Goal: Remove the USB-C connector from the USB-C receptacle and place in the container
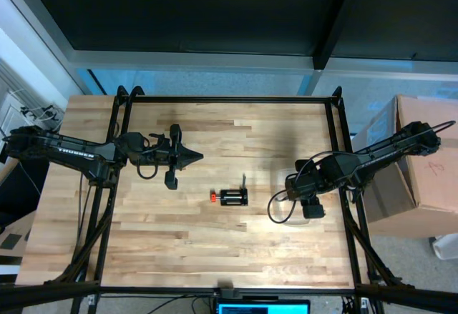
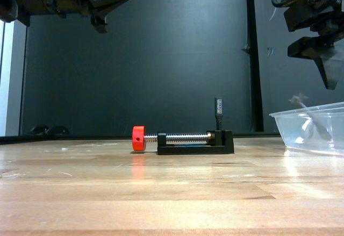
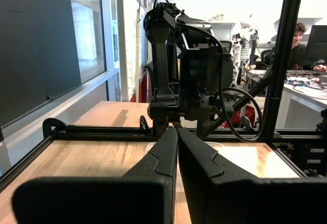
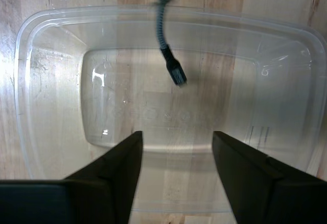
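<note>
I'm running this from a robotics lab: the left gripper [image 3: 177, 130] and right gripper [image 4: 176, 136] hang over a pale wood-plank surface [image 1: 179, 257] inside a black metal frame [image 1: 229, 99]. Beyond are a cluttered white workbench [image 3: 306, 85], a seated person [image 3: 301, 32] and tall glass windows [image 3: 87, 35].

- I count two grippers of mine: left gripper [image 1: 195, 157], right gripper [image 4: 176, 141].
- One container [image 4: 30, 81].
- One USB-C connector [image 4: 176, 73].
- One USB-C receptacle [image 2: 218, 107].
- One clamp [image 2: 193, 144].
- One cardboard box [image 1: 422, 178].
</note>
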`<state>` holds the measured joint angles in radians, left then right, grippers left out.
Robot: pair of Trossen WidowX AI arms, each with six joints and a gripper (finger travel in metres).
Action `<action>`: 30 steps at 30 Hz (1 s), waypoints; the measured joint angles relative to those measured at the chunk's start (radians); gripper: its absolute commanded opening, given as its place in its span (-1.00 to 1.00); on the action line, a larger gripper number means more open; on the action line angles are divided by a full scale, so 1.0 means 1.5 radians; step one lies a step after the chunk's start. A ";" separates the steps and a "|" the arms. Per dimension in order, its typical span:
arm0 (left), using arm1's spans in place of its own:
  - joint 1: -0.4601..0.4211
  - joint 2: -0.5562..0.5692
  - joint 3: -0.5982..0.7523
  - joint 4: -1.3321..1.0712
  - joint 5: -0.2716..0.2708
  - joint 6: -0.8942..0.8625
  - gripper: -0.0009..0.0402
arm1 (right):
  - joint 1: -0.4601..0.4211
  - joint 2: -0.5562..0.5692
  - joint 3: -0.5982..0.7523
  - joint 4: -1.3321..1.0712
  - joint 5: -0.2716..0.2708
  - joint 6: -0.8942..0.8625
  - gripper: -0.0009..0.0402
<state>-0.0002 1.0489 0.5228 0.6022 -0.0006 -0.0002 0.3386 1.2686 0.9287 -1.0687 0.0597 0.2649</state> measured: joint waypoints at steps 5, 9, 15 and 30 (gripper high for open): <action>0.000 0.000 0.000 0.000 0.000 0.000 -0.96 | 0.000 0.000 0.004 0.001 0.001 0.000 0.26; 0.000 0.000 0.000 0.000 0.000 0.000 -0.96 | 0.000 0.000 0.005 0.001 0.001 0.000 0.24; 0.000 0.000 0.000 0.000 0.000 0.000 -0.96 | -0.010 -0.011 0.017 0.006 0.006 0.018 0.05; 0.000 0.000 0.000 0.000 0.000 0.000 -0.96 | -0.148 -0.118 0.031 0.377 0.029 -0.143 -0.92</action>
<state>-0.0002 1.0489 0.5224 0.6025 -0.0006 -0.0002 0.1169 1.0920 0.9756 -0.5026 0.1028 0.0502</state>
